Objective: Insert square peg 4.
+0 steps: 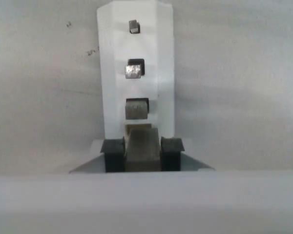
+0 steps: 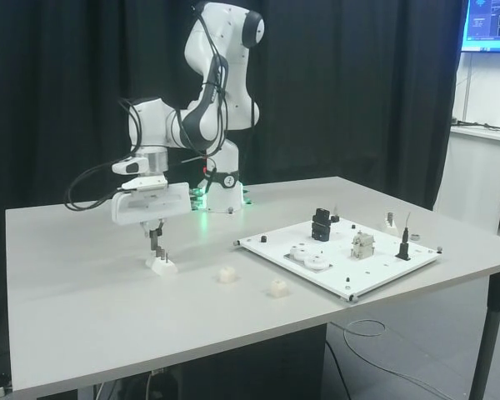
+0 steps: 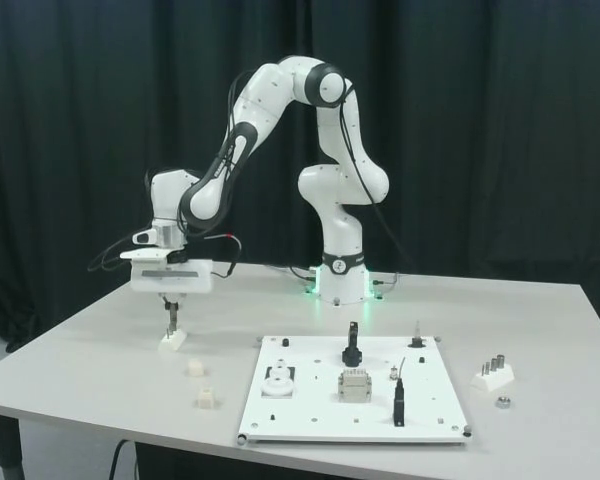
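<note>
A small white peg holder lies on the grey table, with three grey square pegs of rising size standing in a row in it. The largest square peg stands at the holder's end, between my black fingertips. My gripper is shut on this peg, one pad against each side. In the room views the gripper points straight down over the holder at the table's left part. I cannot tell whether the peg has left its hole.
Two small white blocks lie near the holder. A white assembly board with black and grey fixtures sits mid-table. Another small white holder with pegs and a nut lie at the right. The arm's base stands behind.
</note>
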